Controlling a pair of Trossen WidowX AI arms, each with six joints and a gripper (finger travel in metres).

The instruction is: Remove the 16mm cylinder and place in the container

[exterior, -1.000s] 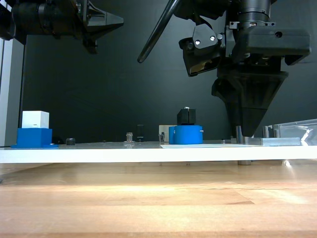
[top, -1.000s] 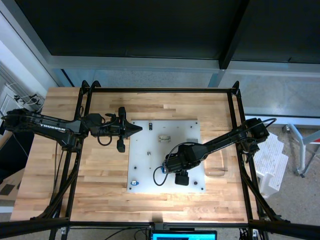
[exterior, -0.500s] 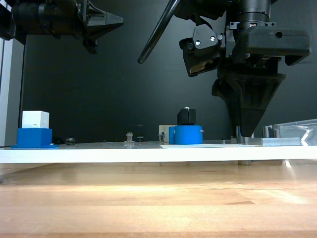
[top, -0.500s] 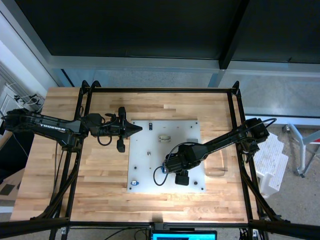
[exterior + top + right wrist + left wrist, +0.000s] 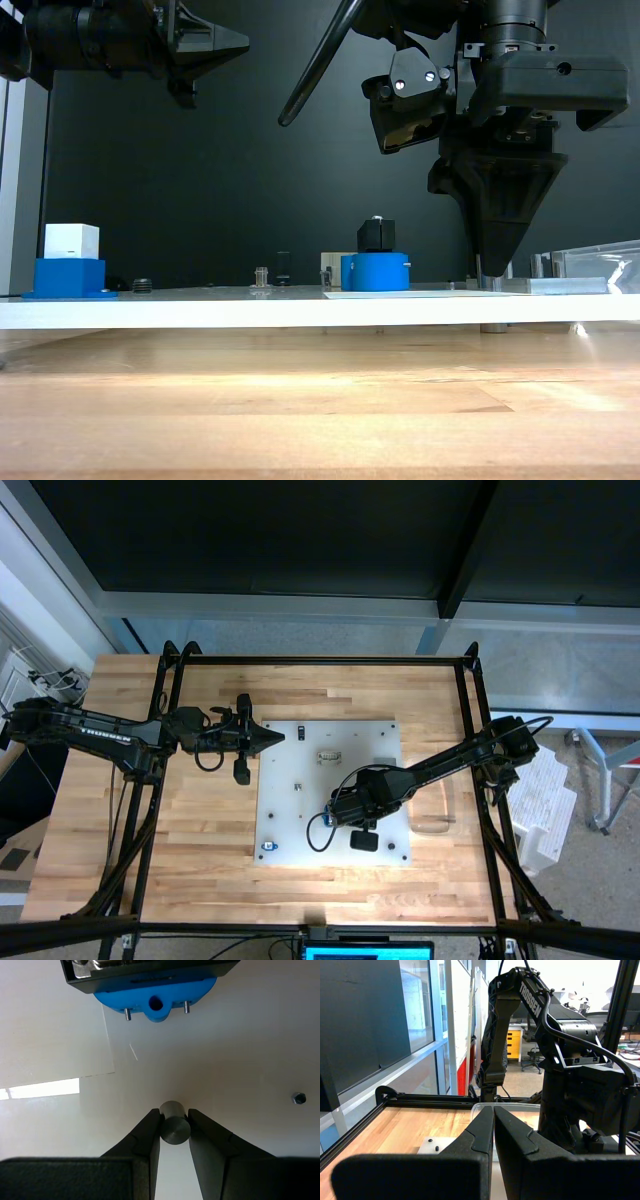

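The right gripper point(image 5: 173, 1116) is pointed straight down at the white task board point(image 5: 300, 820), near the board's right side. Its two fingers point(image 5: 148, 1132) are closed against opposite sides of the 16mm cylinder point(image 5: 175, 1128), so the cylinder is gripped between them. The cylinder is seen end-on in the right wrist view, standing upright on the board with its flat silver face toward the camera. A blue-and-black part point(image 5: 155, 997) is mounted just beyond it, and a small hex nut point(image 5: 298, 1096) is seen off to one side. In the low view the fingertips reach down to the board surface, and the cylinder is mostly hidden behind them; whether it is lifted at all cannot be told.

The container point(image 5: 447, 810) is placed on the wooden table point(image 5: 180, 860) just beside the board's right edge, apart from the cylinder.

The left gripper point(image 5: 494, 1110) is held high above the table's left side, pointed inward toward the board, with its fingers pressed together on nothing. A blue block topped by a white cube point(image 5: 70, 262) is fixed at the board's near left corner.
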